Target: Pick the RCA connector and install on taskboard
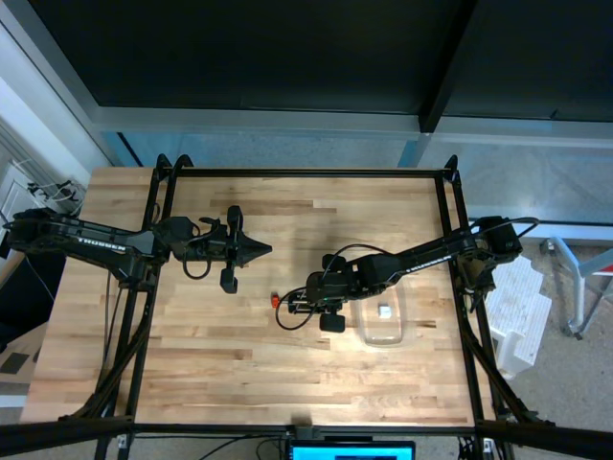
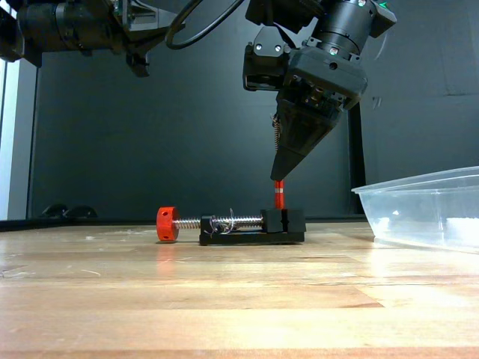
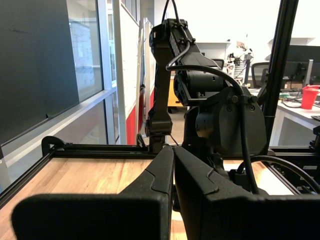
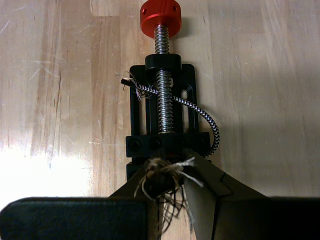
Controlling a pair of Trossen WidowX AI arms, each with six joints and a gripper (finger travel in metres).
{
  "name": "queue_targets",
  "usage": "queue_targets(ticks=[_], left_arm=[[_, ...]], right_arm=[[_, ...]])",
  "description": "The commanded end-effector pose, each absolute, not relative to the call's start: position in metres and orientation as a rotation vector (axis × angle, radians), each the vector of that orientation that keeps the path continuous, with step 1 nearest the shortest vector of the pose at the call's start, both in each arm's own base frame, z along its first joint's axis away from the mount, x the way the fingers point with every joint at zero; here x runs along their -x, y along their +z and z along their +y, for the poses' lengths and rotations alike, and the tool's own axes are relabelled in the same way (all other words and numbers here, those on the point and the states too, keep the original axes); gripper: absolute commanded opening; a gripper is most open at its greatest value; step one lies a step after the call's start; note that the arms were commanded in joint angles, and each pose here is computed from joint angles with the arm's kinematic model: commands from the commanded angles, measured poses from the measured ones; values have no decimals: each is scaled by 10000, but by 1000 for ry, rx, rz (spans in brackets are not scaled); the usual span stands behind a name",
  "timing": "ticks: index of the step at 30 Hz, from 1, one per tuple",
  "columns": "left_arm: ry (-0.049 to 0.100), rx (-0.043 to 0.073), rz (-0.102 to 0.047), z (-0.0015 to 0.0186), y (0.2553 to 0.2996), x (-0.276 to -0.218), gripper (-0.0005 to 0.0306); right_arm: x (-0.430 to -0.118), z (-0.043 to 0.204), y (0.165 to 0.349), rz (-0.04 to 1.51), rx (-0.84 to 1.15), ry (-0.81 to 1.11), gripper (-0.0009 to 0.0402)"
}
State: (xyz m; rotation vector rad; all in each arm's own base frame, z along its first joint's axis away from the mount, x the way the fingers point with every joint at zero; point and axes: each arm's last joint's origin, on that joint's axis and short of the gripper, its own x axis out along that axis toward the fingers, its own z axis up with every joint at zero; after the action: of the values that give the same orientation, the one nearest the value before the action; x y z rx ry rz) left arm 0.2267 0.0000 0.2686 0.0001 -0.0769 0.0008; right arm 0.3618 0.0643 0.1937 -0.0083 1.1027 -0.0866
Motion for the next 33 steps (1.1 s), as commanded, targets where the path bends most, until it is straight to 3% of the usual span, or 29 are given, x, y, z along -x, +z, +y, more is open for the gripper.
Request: queue_targets(ticks=[1,12,23,33], left_arm=[[1,0,-77,1,2686,-2268,0],[0,0,-77,0,2686,-2268,0],[1,0,-77,1,2686,-2268,0],[0,0,-76,0,2686,-2269,0]], right_arm=[[-3612,639,1908,1117,13,-87,0],[-3613,640,1938,1102,12,-83,14],[-3603,639,2001,1078,8,-81,121],[-3491,621,2254,1032,-3,-75,186]])
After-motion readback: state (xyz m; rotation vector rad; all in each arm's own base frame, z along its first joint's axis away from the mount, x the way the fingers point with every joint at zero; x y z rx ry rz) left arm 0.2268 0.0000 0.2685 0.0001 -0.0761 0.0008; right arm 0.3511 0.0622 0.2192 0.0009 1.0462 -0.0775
